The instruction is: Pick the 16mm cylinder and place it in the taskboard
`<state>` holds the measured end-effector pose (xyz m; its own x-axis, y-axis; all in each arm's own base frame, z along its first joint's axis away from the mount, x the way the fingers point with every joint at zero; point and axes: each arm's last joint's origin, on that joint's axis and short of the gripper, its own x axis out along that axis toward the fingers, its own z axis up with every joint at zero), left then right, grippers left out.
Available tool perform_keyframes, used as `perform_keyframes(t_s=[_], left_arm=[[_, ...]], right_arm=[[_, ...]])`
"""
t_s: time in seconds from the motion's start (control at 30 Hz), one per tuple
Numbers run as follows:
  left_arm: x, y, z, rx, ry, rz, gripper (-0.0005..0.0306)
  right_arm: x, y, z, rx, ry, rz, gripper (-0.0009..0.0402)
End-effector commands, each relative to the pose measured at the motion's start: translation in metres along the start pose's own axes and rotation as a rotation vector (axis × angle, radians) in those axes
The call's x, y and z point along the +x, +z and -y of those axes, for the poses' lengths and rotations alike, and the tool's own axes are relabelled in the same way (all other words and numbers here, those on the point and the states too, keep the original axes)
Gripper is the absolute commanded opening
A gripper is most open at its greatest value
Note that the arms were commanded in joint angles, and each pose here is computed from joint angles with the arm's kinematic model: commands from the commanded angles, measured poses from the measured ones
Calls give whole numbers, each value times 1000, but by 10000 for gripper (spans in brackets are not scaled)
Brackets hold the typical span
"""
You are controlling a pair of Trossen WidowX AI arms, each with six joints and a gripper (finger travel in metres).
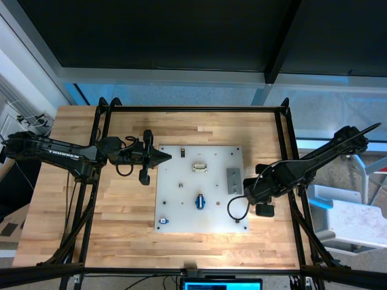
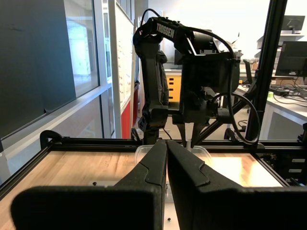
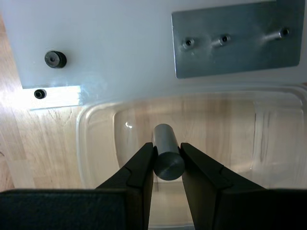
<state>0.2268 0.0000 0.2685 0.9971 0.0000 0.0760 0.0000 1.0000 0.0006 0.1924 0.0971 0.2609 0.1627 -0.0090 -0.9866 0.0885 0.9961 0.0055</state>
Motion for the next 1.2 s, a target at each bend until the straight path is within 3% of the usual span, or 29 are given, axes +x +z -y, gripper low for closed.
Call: perform_keyframes(t_s=[0.03,1.2], left_arm=[[0,0,0,0,0,0,0],[0,0,0,0,0,0,0]], right_arm=[[1,6,-2,-1,-3,-4,28],[19,84,-17,-15,-6,22,28]])
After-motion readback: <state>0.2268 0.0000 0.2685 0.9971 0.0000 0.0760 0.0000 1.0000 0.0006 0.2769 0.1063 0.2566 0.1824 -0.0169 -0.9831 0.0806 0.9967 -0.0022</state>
